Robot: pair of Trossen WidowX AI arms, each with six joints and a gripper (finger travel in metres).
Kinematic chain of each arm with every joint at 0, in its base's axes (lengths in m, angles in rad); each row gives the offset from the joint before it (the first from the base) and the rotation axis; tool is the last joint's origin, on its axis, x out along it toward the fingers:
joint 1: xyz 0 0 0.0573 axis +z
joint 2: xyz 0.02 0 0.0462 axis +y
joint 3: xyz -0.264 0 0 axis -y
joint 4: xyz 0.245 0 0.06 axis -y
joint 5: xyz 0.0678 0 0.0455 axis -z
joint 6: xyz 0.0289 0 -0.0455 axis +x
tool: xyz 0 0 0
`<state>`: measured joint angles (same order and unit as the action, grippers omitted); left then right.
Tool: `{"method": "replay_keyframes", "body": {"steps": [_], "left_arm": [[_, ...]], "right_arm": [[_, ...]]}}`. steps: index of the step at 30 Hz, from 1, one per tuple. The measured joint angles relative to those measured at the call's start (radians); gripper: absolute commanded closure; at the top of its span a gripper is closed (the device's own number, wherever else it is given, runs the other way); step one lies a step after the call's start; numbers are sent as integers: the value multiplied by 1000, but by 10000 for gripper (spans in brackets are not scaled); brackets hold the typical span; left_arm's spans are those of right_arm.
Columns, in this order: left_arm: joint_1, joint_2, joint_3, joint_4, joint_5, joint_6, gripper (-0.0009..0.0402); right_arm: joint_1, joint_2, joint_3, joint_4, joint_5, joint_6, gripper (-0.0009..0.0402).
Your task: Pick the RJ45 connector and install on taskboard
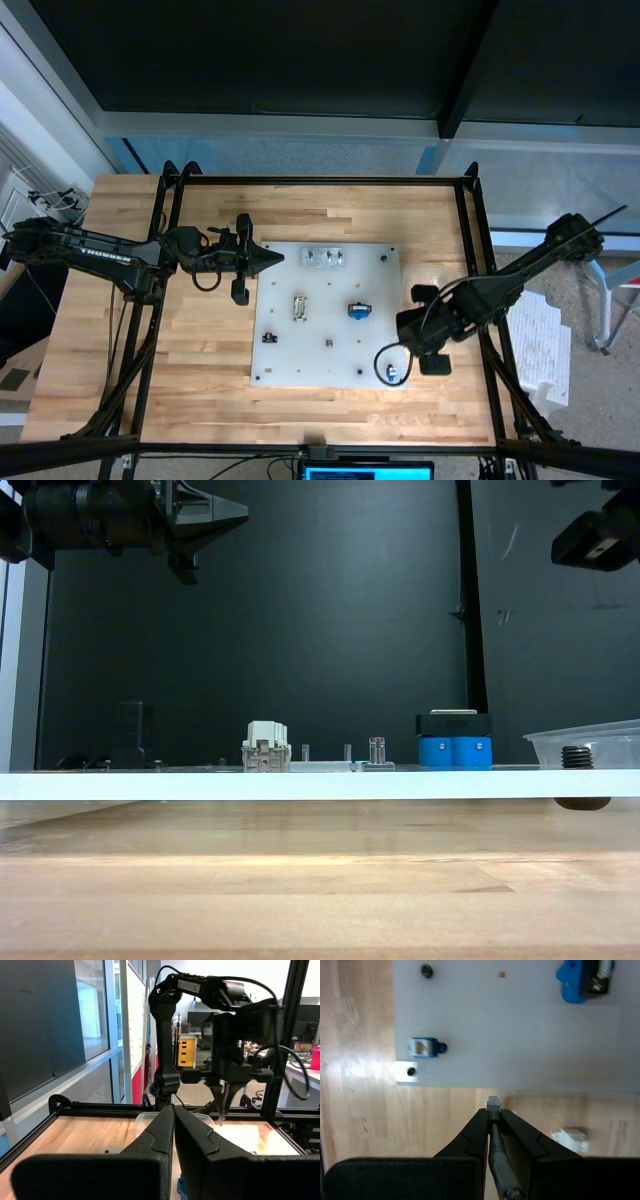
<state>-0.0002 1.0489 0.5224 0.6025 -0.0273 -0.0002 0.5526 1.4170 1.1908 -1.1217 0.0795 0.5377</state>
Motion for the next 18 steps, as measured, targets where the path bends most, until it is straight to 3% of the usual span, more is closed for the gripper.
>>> {"method": "replay_keyframes", "body": {"steps": [10,18], "left_arm": [[0,0,0,0,0,0,393],[0,0,0,0,0,0,393]], "right_arm": [[51,130,82,47,2,35,393],[60,181,91,89,-1,79,393]]}}
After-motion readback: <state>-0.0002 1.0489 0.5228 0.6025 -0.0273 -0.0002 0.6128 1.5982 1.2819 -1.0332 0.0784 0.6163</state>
